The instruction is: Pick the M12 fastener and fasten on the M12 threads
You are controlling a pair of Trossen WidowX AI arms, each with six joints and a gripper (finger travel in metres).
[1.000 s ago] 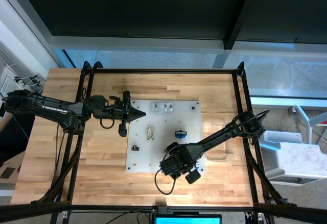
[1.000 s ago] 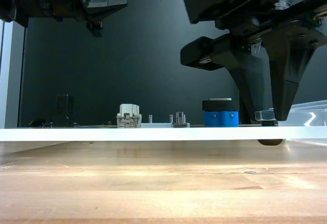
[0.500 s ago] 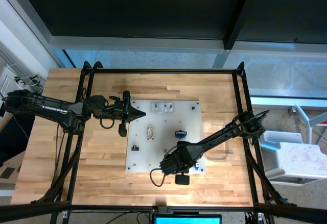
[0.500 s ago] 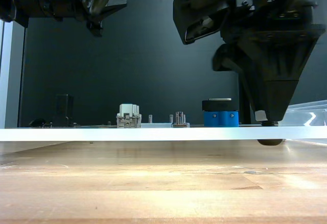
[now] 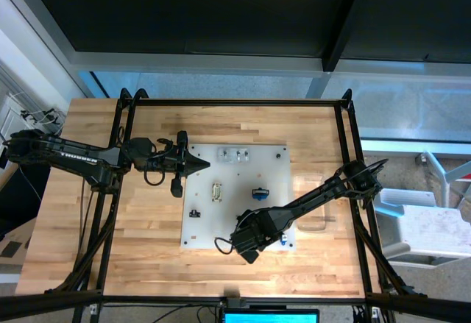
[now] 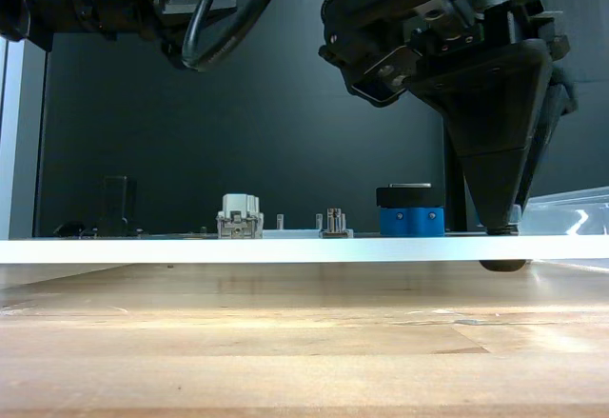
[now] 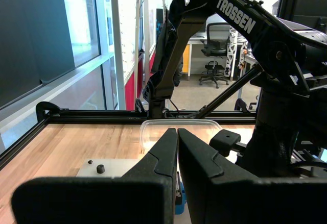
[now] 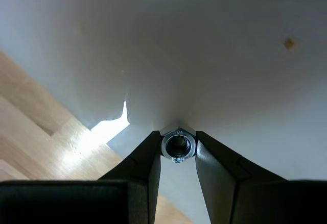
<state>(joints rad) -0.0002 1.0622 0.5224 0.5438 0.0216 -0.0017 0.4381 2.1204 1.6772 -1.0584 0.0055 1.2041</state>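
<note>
R gripper (image 6: pixel 500 224) pinches nut (image 8: pixel 178 146) at board's (image 5: pixel 200 224) near right: hold square on stud (image 6: pixel 504 232), turn gently w/ light downforce; L gripper (image 5: pixel 204 164), jaws pressed together, far left.

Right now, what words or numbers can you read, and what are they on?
"TROSSEN": white letters on the right arm, in the left wrist view.
The left arm has white letters, too small to read.
The nut has stamped marks, too blurred to read.
No words on the claws: the left claw hangs shut above the board's far left corner; the right claw is shut on the nut at its near right.
</note>
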